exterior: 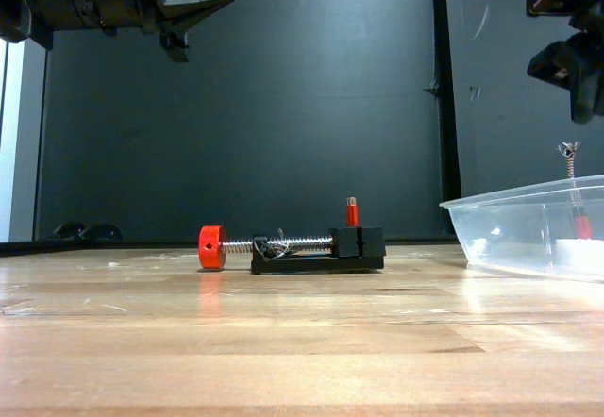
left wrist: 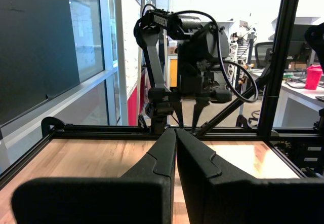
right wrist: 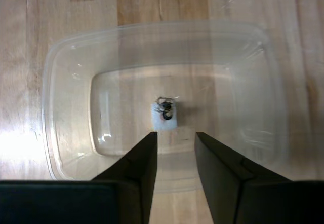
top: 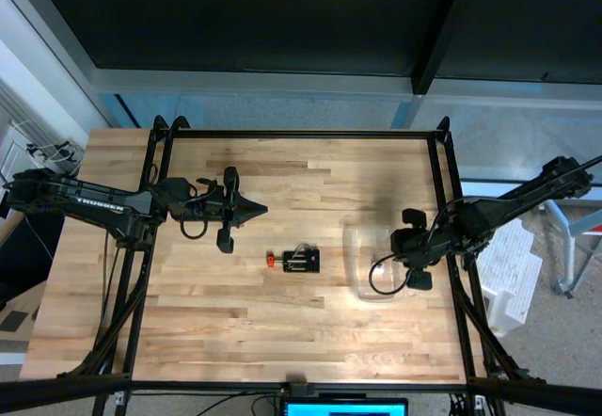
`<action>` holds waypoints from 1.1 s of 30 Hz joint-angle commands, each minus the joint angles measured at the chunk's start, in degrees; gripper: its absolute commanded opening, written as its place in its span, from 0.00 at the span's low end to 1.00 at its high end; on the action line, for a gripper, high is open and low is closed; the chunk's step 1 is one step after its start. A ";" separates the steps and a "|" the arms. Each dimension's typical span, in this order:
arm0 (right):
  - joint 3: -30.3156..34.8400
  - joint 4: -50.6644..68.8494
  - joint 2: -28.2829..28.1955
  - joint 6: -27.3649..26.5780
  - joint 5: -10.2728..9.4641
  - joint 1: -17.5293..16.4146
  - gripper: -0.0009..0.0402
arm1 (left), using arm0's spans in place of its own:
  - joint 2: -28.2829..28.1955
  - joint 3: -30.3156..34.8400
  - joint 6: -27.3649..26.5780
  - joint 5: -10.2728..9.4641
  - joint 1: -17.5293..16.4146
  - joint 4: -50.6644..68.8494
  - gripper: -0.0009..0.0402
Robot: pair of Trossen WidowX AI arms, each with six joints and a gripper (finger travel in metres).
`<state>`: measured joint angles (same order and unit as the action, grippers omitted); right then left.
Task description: Pick the RCA connector and install on taskboard
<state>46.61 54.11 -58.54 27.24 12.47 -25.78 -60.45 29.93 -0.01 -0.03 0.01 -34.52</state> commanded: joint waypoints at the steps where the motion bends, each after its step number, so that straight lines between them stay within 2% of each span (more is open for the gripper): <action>1: -0.96 -1.03 -0.98 0.87 0.09 -0.07 0.33 | -0.02 0.02 0.02 0.00 0.00 -0.02 0.02; 5: -2.89 -2.97 -1.73 0.90 1.03 -0.13 0.36 | -0.02 0.02 0.02 0.00 0.00 -0.02 0.02; 22: -4.92 -10.71 -10.62 0.35 1.01 -0.07 0.39 | -0.02 0.02 0.02 0.00 -0.02 -0.02 0.02; 33: -6.84 -15.43 -13.05 -0.66 1.03 0.13 0.39 | -0.02 0.02 0.02 0.00 -0.02 -0.02 0.02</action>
<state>40.05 39.07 -71.35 26.65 13.47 -25.69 -60.45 29.93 0.01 -0.05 0.01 -34.52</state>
